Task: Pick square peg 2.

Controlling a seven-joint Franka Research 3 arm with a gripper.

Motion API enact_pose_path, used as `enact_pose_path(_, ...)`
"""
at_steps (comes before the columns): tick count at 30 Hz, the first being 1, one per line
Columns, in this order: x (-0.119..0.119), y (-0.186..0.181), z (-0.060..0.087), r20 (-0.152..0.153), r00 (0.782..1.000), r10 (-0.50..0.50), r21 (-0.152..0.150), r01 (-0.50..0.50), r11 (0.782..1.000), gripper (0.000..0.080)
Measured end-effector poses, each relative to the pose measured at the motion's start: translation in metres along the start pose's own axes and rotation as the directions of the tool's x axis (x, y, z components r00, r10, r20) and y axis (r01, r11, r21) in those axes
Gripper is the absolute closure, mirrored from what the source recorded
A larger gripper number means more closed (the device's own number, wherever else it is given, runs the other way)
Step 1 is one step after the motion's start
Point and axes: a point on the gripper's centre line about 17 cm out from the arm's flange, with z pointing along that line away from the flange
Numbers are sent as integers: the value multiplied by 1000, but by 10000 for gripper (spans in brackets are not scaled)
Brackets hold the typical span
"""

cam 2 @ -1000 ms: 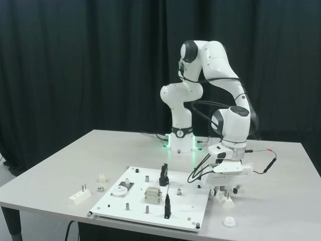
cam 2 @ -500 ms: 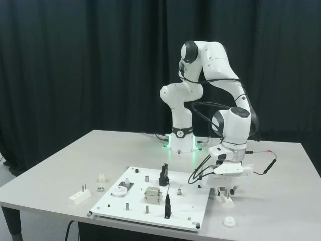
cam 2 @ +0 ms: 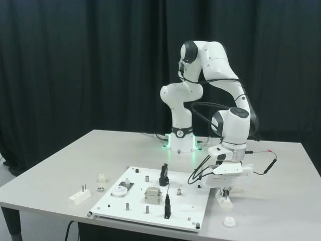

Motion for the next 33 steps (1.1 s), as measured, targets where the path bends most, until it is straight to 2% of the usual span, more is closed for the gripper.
enact_pose_path(6,0,-1,0,1,1000,4,4,-4,1000,648)
enact_pose_path(7,0,-1,-1,1,1000,5,5,-5,1000,727)
enact_pose_path(14,-3,-5,-7,9,1000,15,21,-16,1000,727)
enact_pose_path(23,-8,-12,-29,22,1000,13,38,-14,999,727)
enact_pose_path(33,-9,-14,-54,15,1000,4,50,-5,999,728)
